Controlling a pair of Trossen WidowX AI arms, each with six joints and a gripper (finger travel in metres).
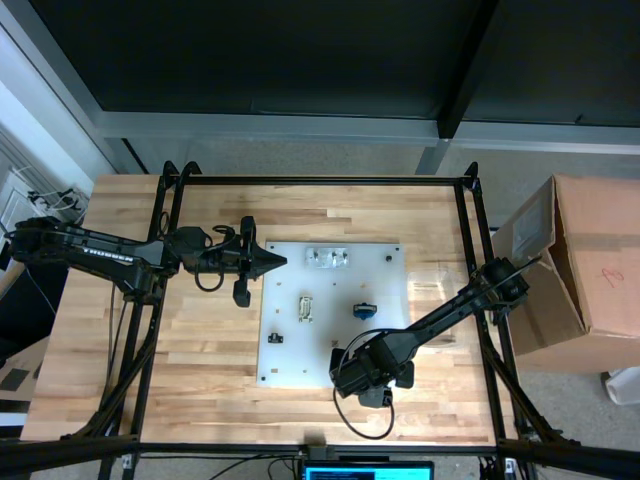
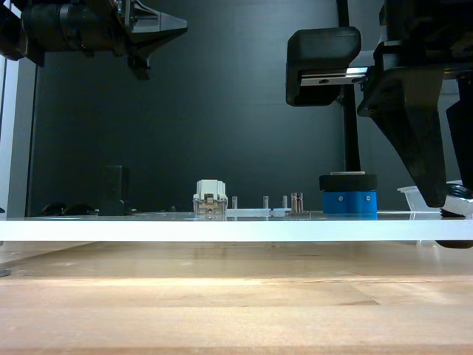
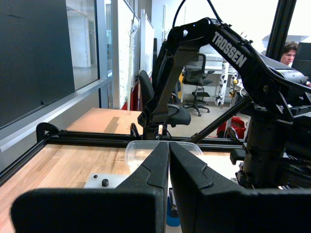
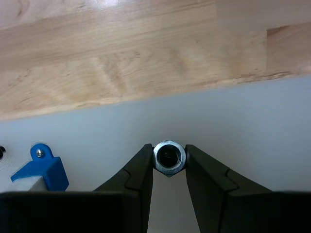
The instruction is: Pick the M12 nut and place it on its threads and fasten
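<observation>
While the left gripper (image 1: 272,260) hangs pinched together over the board's (image 1: 290,365) far left, the right gripper (image 4: 169,161) clamps the nut (image 4: 169,157) low at the near right edge; whether it sits on its stud, I can't tell.

Low view dim, silhouetted; glare band across blurred table (image 2: 236,285).

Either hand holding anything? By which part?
Right hand, low at the near right edge of the white board, pinches the silver nut by opposite sides; whether on its stud, cannot tell. Left hand, raised at the board's left edge, shut, empty.
</observation>
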